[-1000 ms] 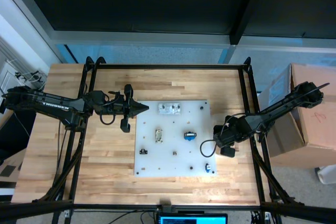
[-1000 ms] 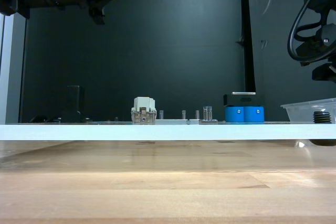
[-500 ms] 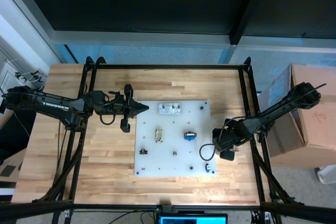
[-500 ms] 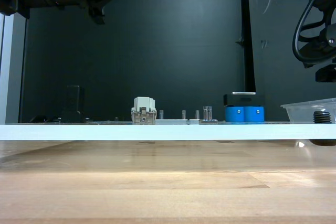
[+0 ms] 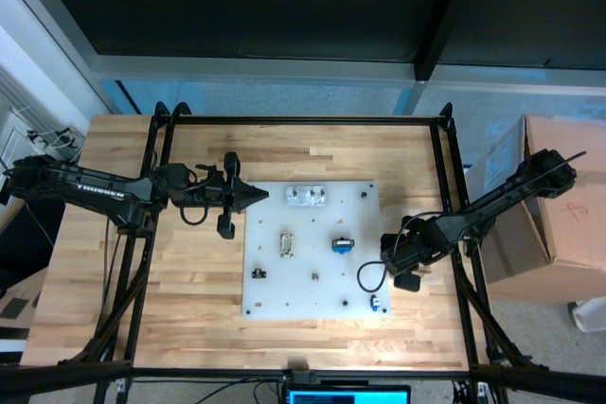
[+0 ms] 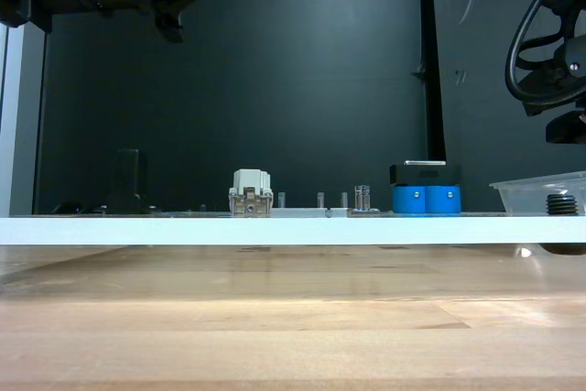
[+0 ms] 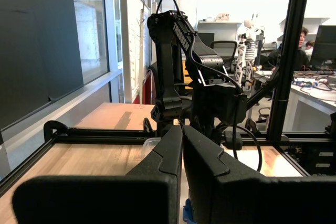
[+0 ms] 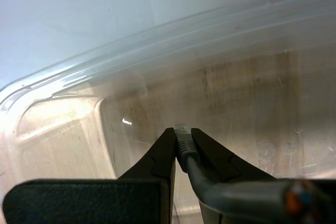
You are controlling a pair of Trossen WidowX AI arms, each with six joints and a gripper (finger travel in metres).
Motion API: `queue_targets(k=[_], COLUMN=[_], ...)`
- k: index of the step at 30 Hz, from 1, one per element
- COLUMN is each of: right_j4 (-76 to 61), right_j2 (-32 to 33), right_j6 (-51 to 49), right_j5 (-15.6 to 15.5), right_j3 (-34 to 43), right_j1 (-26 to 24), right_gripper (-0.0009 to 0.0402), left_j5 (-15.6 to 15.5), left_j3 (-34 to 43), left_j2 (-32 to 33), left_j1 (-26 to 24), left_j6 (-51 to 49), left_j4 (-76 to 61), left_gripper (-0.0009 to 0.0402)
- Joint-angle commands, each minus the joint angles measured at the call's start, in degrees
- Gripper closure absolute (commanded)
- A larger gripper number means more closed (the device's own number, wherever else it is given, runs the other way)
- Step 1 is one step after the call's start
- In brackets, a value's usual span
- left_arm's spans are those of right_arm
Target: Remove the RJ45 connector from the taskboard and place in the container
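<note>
One RJ45 connector [image 8: 183, 142] pinched in right gripper [image 8: 181, 129] over clear container [image 8: 73, 72], off taskboard [image 5: 312, 272]; left gripper [image 7: 182, 129] pressed together, raised beside the taskboard's left edge.

From the frame's left the left gripper [image 5: 256, 195] juts level, fingers pressed together, while right of centre the right gripper [image 8: 180, 130] points down, pinched on the RJ45 connector [image 8: 185, 149].
</note>
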Motion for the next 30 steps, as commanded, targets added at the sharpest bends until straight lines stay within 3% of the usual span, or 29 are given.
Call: queue_targets(k=[1, 26, 30], right_j4=[0.0, -0.2, -0.1], right_j2=[0.0, 0.0, 0.0], right_j6=[0.0, 0.0, -0.1], right_j5=[0.0, 0.1, 0.4], right_j3=[0.0, -0.1, -0.1], right_j1=[0.0, 0.0, 0.0], right_gripper=[0.0393, 0.0393, 0.0368], left_j5=[0.0, 0.0, 0.0], left_j3=[0.0, 0.0, 0.0], left_j2=[0.0, 0.0, 0.0], left_j1=[0.0, 0.0, 0.0], left_j6=[0.0, 0.0, 0.0], left_j4=[0.0, 0.0, 0.0], left_gripper=[0.0393, 0.0393, 0.0393])
